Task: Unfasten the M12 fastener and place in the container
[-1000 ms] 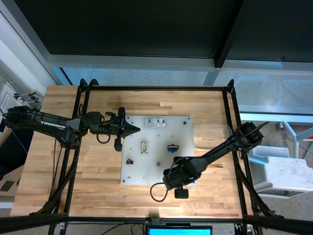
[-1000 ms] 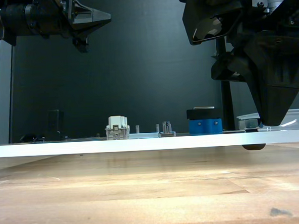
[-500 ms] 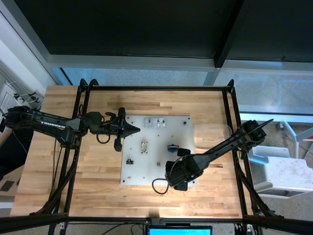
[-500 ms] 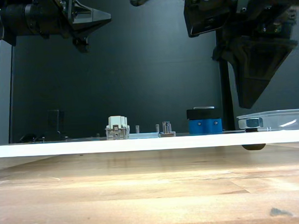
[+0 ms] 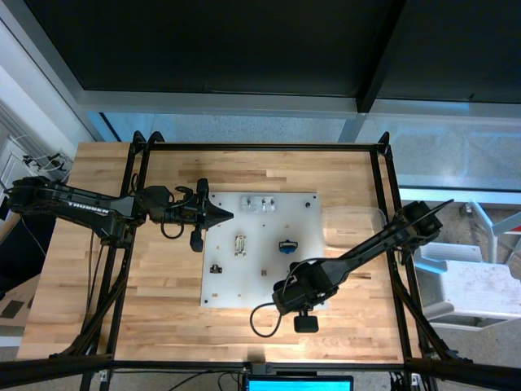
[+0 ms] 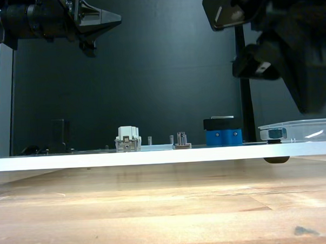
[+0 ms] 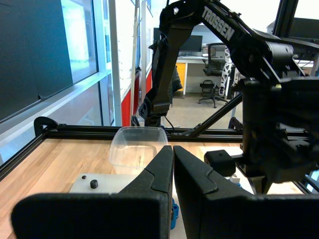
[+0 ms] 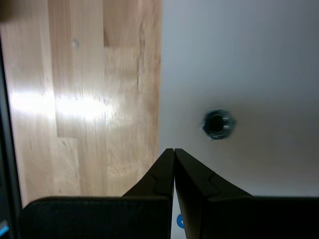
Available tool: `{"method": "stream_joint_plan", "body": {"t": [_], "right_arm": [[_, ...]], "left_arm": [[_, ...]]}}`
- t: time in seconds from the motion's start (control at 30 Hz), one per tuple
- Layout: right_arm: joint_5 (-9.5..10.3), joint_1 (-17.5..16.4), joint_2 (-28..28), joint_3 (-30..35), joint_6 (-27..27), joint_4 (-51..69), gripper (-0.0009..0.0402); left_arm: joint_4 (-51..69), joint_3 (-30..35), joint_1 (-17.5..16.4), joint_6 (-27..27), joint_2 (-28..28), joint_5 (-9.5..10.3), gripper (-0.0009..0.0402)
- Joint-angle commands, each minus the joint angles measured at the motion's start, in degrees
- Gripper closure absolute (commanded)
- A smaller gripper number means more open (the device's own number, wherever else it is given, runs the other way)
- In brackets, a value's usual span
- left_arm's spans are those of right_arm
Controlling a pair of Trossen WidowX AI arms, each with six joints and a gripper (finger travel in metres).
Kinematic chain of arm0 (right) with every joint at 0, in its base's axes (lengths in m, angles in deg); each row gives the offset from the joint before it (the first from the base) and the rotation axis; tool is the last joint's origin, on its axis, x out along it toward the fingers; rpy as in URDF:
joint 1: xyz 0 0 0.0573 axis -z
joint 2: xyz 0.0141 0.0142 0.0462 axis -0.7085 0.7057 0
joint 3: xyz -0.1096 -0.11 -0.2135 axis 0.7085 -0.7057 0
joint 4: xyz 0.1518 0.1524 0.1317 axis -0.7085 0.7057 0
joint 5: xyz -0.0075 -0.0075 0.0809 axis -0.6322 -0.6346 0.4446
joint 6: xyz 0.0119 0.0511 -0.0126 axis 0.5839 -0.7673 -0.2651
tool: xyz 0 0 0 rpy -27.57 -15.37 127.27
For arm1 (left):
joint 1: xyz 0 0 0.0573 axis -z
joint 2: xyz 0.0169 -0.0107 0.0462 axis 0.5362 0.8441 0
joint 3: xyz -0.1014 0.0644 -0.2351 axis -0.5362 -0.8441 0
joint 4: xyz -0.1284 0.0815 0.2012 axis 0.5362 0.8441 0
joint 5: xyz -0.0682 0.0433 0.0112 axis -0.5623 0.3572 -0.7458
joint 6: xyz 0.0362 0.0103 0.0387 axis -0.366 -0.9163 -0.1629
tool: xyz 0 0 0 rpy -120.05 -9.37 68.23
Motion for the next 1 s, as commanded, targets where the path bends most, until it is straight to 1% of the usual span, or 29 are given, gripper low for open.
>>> {"method": "stream_joint_plan", "body": {"t": [0.03, 0.13, 0.23, 0.33, 0.57, 0.63, 0.73, 0.8, 0.83, 0.87, 0.97, 1.0], "right_arm": [[-0.35, 0.1, 1.1, -0.1, 1.3, -0.5, 0.0393], [-0.52, 0.3, 1.4, -0.2, 1.4, -1.3, 0.0393], [-1.97, 0.5, 1.4, -0.5, 1.7, -1.8, 0.0393], [-1.90, 0.9, 1.4, -0.5, 1.8, -1.7, 0.0393], [-2.54, 1.2, 1.4, -1.0, 2.0, -1.7, 0.0393], [-4.24, 1.3, 1.4, -1.0, 1.9, -1.0, 0.0393], [-11.30, 1.3, 1.1, -0.6, -1.2, 2.7, 0.0393], [-13.60, 1.3, 0.9, -0.3, -2.5, 4.4, 0.0393], [-14.16, 1.3, 0.9, -0.2, -3.2, 4.8, 0.0393], [-14.29, 1.3, 0.8, 0.0, -3.8, 4.9, 0.0393], [-14.21, 1.3, 0.5, 0.1, -4.1, 5.0, 0.0393], [-13.88, 1.3, 0.5, 0.1, -4.0, 4.9, 0.0393]], "left_arm": [[0.0, 0.0, 0.0, 0.0, 0.0, 0.00, 0.0393], [0.0, 0.0, 0.0, 0.0, 0.0, 0.00, 0.0393], [0.0, 0.0, 0.0, 0.0, 0.0, 0.00, 0.0393], [0.0, 0.0, 0.0, 0.0, 0.0, 0.00, 0.0393], [0.0, 0.0, 0.0, 0.0, 0.0, 0.00, 0.0393], [0.0, 0.0, 0.0, 0.0, 0.0, 0.00, 0.0393], [0.0, 0.0, 0.0, 0.0, 0.0, 0.00, 0.0393], [0.0, 0.0, 0.0, 0.0, 0.0, 0.00, 0.0393], [0.0, 0.0, 0.0, 0.0, 0.0, 0.00, 0.0393], [0.0, 0.0, 0.0, 0.0, 0.0, 0.00, 0.0393], [0.0, 0.0, 0.0, 0.0, 0.0, 0.00, 0.0393], [0.0, 0.0, 0.0, 0.0, 0.0, 0.00, 0.0393]]}}
